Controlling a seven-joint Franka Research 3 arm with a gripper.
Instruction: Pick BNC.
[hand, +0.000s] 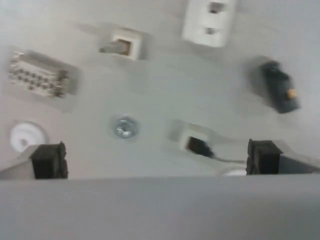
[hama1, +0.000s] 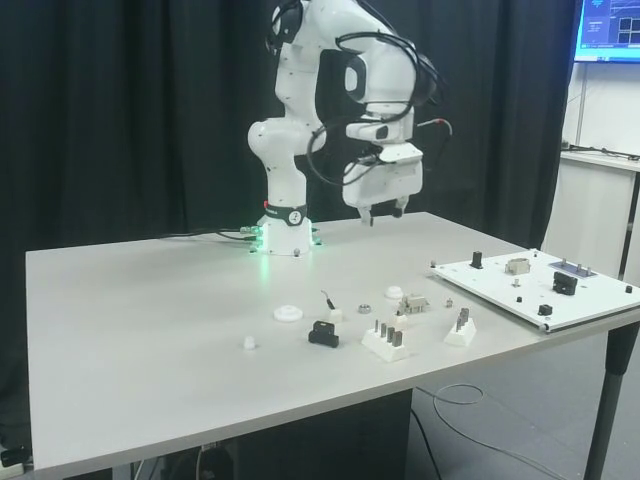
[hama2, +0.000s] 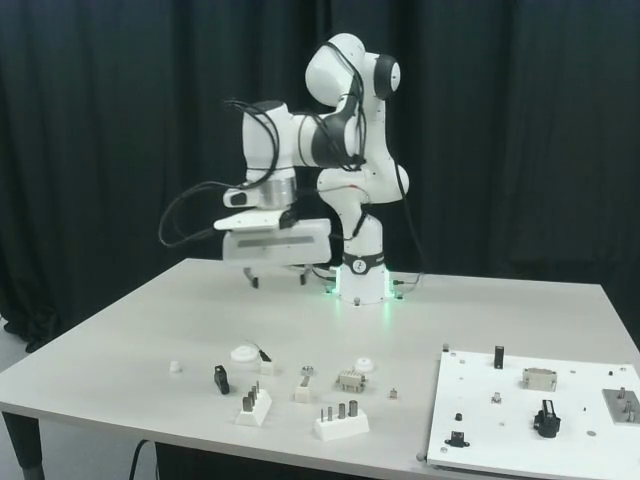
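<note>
A small round metal connector (hand: 125, 126), the BNC as far as I can tell, lies on the grey table among loose parts. In the first room view it is a tiny metal piece (hama1: 365, 305) between a white block with a black cable (hama1: 330, 310) and a multi-pin connector (hama1: 410, 303). My gripper (hand: 155, 158) is open, its black fingertips (hand: 49, 160) far apart with nothing between them. It hangs high above the table (hama1: 385, 212), behind the parts and close to the arm's base (hama2: 278, 278).
Around the connector lie the multi-pin connector (hand: 37, 75), a small white block (hand: 122, 45), a white block with pins (hand: 210, 20), a black part (hand: 280, 87), the cable block (hand: 195, 142) and a white disc (hand: 27, 135). A white board (hama1: 530, 290) with mounted parts sits at the right.
</note>
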